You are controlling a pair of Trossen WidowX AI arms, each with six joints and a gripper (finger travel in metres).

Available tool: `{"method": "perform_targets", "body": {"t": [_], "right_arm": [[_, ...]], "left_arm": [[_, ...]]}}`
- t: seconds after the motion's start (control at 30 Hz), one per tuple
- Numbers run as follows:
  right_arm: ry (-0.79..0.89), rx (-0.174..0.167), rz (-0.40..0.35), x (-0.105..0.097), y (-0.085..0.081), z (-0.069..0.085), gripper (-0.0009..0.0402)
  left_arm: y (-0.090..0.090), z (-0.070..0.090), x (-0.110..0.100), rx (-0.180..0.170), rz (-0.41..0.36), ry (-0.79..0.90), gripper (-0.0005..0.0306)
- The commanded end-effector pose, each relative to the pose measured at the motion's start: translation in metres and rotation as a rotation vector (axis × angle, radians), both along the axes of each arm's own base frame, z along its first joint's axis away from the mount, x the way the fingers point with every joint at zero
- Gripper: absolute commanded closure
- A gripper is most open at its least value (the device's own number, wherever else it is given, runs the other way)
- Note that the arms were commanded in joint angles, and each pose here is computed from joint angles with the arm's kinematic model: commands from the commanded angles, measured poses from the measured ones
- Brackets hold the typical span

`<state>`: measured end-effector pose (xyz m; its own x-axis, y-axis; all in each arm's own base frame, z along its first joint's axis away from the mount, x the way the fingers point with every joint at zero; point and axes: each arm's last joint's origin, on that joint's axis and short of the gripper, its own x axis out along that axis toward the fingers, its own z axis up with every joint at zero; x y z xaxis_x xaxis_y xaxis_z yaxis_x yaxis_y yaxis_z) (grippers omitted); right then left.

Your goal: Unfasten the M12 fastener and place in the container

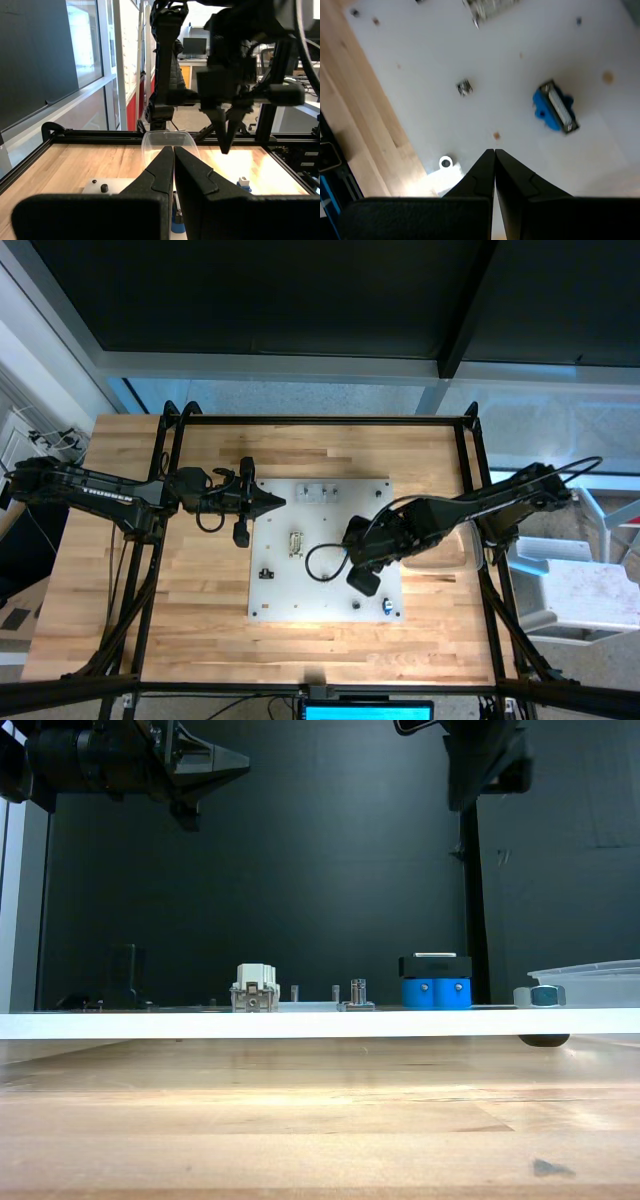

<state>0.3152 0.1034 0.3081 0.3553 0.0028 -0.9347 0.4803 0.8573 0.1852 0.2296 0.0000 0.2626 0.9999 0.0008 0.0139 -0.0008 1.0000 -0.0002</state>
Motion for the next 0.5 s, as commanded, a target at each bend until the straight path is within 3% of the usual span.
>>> {"method": "perform_targets", "body": {"t": [0.03,0.3,0.5], "right_arm": [[0.058,0.005,-0.021,0.001,0.007,-0.004,0.0393],[0.163,0.032,0.057,0.011,0.035,-0.025,0.0393],[0.2,0.015,0.116,0.014,0.05,-0.038,0.0393]], "left_arm": [[0.0,0.0,0.0,0.0,0.0,0.0,0.03],[0.0,0.0,0.0,0.0,0.0,0.0,0.03],[0.0,0.0,0.0,0.0,0.0,0.0,0.03]]}}
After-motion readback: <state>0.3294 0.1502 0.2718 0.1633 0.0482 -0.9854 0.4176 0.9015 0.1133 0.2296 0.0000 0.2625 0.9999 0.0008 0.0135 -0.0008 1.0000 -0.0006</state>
